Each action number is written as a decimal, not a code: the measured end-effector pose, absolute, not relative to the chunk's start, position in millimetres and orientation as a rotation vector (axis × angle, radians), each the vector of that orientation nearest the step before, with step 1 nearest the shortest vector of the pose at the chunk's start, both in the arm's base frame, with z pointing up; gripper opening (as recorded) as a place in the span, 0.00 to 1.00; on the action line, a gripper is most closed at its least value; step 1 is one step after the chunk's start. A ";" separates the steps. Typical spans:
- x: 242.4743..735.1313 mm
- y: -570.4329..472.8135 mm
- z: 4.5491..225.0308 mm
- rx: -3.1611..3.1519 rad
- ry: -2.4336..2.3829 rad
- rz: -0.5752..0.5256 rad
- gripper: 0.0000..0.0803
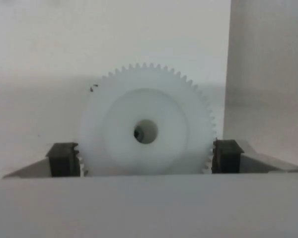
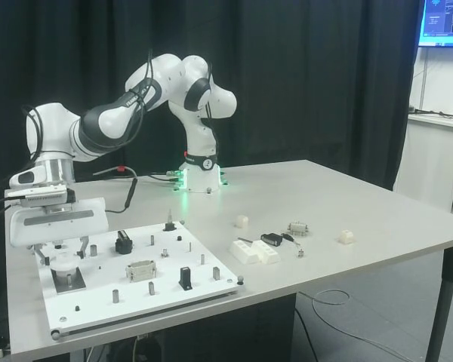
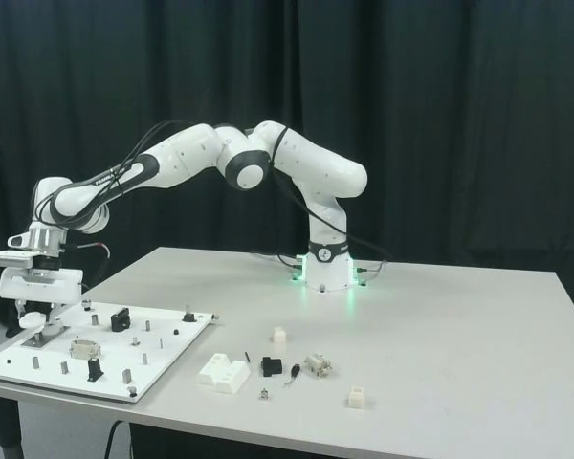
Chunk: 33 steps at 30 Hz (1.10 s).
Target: Place large gear.
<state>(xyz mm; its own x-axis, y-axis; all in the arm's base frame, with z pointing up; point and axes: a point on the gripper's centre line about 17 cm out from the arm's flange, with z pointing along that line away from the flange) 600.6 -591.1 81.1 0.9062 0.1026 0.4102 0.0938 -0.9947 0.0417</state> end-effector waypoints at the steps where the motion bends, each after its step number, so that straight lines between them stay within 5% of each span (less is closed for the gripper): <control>1: 600.6 -590.8 82.7 3.048 0.158 0.658 0.73; 33: 609.5 -566.9 90.4 3.104 0.188 0.666 0.73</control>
